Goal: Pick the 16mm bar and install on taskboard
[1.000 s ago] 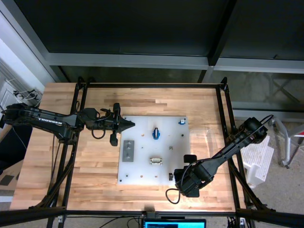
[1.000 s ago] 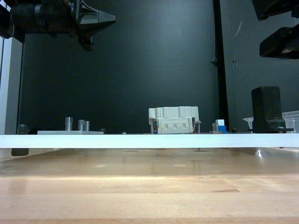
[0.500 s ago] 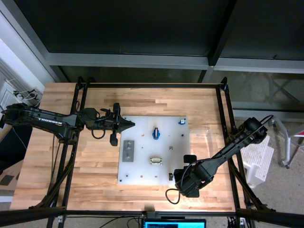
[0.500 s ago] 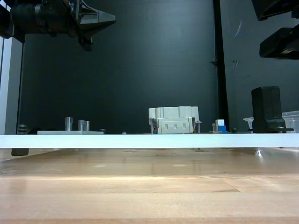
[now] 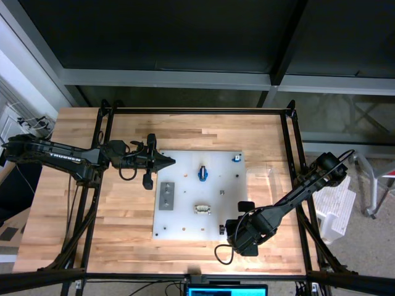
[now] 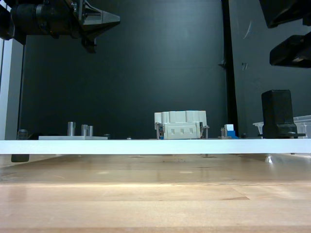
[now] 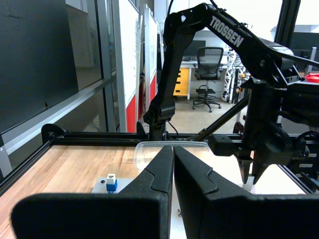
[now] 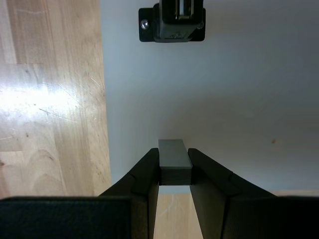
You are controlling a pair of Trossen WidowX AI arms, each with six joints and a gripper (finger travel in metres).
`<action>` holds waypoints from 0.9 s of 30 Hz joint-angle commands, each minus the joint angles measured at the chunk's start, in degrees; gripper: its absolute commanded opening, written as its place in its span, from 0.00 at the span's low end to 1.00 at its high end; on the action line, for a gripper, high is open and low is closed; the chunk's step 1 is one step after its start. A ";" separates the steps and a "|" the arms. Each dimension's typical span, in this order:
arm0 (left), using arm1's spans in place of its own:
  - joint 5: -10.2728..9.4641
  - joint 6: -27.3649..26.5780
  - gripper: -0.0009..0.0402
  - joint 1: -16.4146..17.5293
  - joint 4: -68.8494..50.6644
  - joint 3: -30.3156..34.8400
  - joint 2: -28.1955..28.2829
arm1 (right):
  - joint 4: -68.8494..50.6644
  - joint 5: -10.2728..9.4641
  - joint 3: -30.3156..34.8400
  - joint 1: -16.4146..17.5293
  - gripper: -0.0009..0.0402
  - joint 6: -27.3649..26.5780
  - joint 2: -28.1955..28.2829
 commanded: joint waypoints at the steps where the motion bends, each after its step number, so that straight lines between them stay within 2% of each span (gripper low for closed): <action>1: 0.02 0.00 0.02 0.00 0.00 0.00 0.02 | -0.39 -0.02 -0.94 0.00 0.05 0.11 0.00; 13: 0.02 0.00 0.02 0.00 0.00 0.00 0.02 | 0.00 0.52 -1.44 -0.09 0.06 0.15 -0.04; 27: 0.02 0.00 0.02 0.02 0.00 0.00 0.02 | 1.05 0.15 -1.16 -0.09 0.33 0.24 -0.15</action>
